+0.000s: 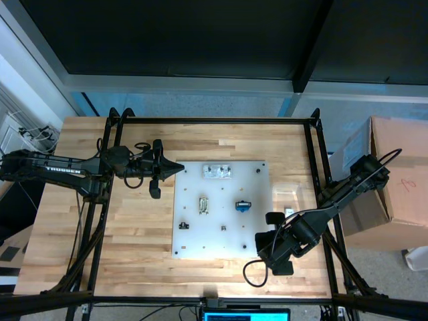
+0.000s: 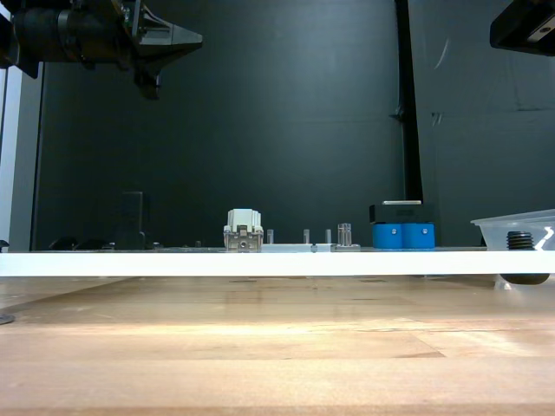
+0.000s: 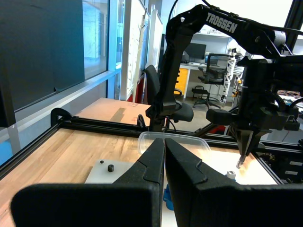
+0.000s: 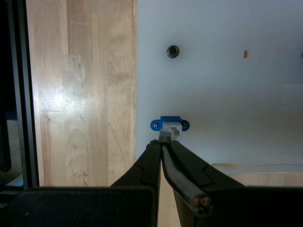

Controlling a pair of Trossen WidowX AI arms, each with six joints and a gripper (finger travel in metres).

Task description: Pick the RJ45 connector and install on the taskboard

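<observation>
RJ45 connector [image 4: 166, 135] is pinched at the very tips of the right pincer [image 4: 162, 142]. Its long axis is in line with the fingers, and its plug end points straight out past them, down toward the taskboard [image 4: 227, 94]. Its dark cable [image 4: 182, 182] runs back between the fingers to a cut end where bare wires show. In the right wrist view the plug end overlaps the pale middle of a blue mount [image 4: 155, 125] that sits just inside the board's edge. Whether the plug is touching it, part-way in or above it, I cannot tell. A dark screw [image 4: 173, 50] lies further along the board.

The right arm slants in from the right edge toward the near side, its wrist bent so the pincer points down over the board's near right corner. The left arm reaches level from the left edge. The left pincer [image 1: 178, 167] hangs well above the board's left edge, pointing inward, its fingers pressed together on nothing.

White capitals reading TROSSEN [image 3: 221, 22] run along the right arm's link in the left wrist view, and the same word shows on the left arm in the high view. A cardboard box [image 1: 394, 180] stands off the surface [image 1: 134, 234] to the right, with a red mark I cannot read.
</observation>
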